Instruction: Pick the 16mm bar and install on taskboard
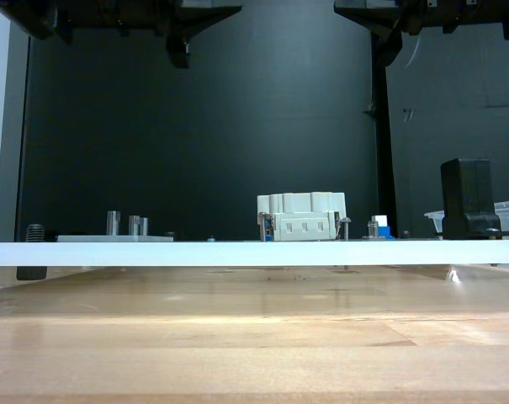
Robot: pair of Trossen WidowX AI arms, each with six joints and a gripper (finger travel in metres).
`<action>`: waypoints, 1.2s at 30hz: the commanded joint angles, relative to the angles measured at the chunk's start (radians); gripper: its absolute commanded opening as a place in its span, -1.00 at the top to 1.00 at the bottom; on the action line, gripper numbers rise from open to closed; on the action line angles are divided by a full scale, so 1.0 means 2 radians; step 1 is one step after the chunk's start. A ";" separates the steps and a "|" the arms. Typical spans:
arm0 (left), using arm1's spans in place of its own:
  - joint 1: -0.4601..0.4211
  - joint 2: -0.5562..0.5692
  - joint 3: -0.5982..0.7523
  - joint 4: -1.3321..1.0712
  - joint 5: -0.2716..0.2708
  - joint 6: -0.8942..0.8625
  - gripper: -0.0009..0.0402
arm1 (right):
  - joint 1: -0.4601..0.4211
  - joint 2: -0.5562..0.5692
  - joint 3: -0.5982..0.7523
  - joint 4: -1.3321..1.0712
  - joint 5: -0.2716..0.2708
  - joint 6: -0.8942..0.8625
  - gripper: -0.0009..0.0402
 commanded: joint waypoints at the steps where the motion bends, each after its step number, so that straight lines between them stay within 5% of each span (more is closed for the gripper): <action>1: 0.000 -0.015 -0.001 -0.005 -0.002 0.003 0.96 | 0.000 0.000 0.000 0.000 0.000 0.000 0.96; 36: 0.000 -0.019 -0.022 0.013 -0.002 -0.002 0.96 | 0.000 0.000 0.000 -0.011 0.000 -0.002 0.96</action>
